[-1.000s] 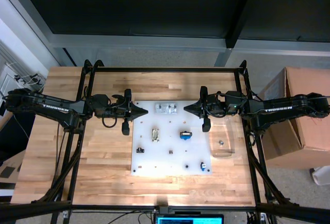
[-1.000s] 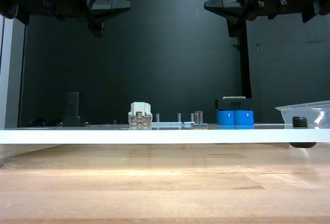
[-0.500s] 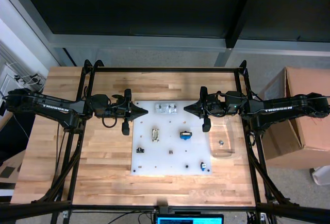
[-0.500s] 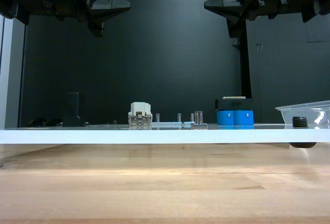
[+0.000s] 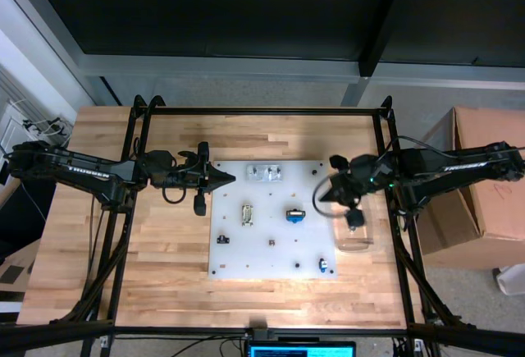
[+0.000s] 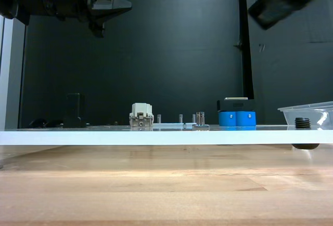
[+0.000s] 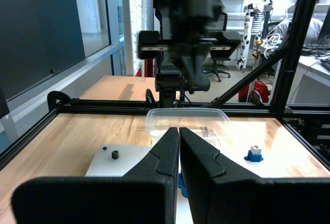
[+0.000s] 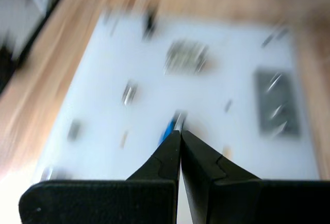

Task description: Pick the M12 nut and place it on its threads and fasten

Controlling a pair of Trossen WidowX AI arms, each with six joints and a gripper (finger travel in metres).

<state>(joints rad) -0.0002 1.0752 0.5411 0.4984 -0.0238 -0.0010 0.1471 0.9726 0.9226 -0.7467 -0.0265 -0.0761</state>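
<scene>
Right pincer (image 5: pixel 320 198) hangs by clear tray (image 5: pixel 367 239), nut hidden; left pincer (image 5: pixel 231 178) over board (image 5: pixel 262 252).

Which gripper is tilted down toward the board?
The right gripper, shut, angled down above the white board's right side beside the clear tray. The left gripper, also shut, points level above the board's left edge. The nut cannot be made out.

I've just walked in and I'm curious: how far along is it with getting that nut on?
Nothing looks done: the black stud shows bare ribs, no nut on it. Nothing is in hand either: the left end effector hangs shut over the board's left edge, the right end effector shut, tilted down near the clear tray. I cannot see the nut. Picking, placing, fastening remain.
</scene>
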